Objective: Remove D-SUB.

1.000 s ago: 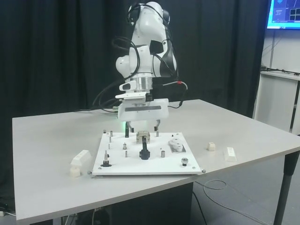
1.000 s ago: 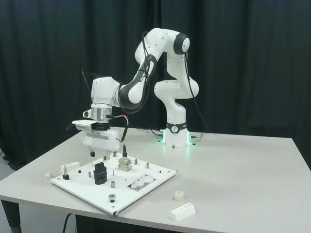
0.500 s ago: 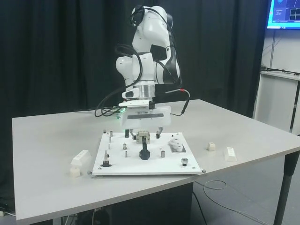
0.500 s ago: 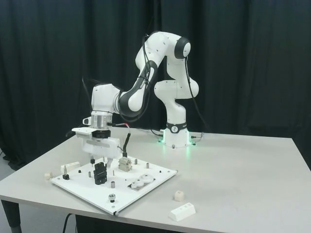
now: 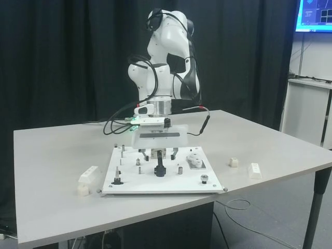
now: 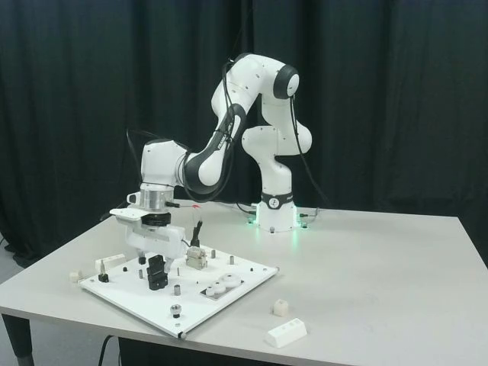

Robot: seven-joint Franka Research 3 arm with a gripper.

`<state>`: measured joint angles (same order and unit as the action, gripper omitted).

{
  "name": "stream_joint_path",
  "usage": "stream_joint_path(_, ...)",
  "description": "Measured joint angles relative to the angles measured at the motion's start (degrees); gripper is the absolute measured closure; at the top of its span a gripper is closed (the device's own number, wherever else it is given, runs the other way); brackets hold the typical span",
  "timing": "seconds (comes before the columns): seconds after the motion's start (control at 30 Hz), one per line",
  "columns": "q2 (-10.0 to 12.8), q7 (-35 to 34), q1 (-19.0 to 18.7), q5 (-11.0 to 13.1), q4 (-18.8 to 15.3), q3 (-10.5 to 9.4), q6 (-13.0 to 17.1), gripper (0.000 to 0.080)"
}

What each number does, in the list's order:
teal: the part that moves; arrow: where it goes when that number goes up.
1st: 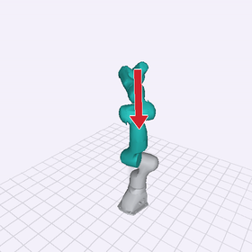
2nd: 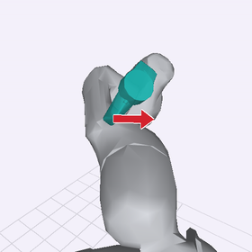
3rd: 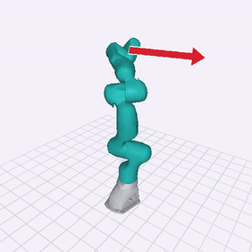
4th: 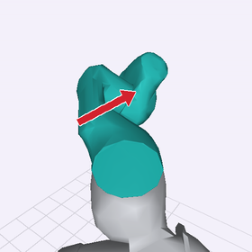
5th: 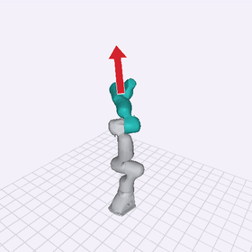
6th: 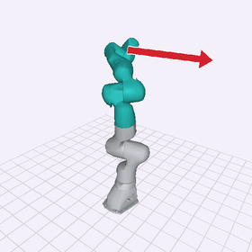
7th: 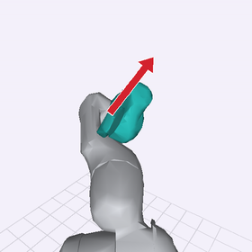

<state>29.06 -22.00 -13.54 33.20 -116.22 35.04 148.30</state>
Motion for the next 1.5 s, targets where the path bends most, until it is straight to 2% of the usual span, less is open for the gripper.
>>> stream_joint_path(0.37,0.5,1.5,0.5,0.0,0.2,-0.02,-0.7,0.0008)
stream_joint_path(0.4,0.5,1.5,0.5,0.0,0.2,-0.02,-0.9,0.0178)
stream_joint_path(0.57,0.5,1.5,0.6,0.0,0.9,-0.02,-2.1,0.0178)
stream_joint_path(0.6,0.5,1.5,0.6,0.0,1.1,-0.02,-2.4,0.036)
stream_joint_path(0.77,0.4,1.5,0.5,0.0,2.2,-0.02,-3.6,0.036)
stream_joint_path(0.8,0.4,1.5,0.5,-0.1,2.4,0.0,-3.7,0.0538)
stream_joint_path(1.03,0.3,1.7,0.5,-0.4,3.2,0.46,-4.0,0.0538)
stream_joint_path(1.07,0.3,1.7,0.5,-0.6,3.4,0.55,-4.0,0.0645)
stream_joint_path(1.33,0.1,1.7,0.5,-2.5,4.9,1.54,-5.1,0.0646)
stream_joint_path(1.5,-0.4,0.8,0.5,-2.5,5.7,2.19,-6.8,0.0646)
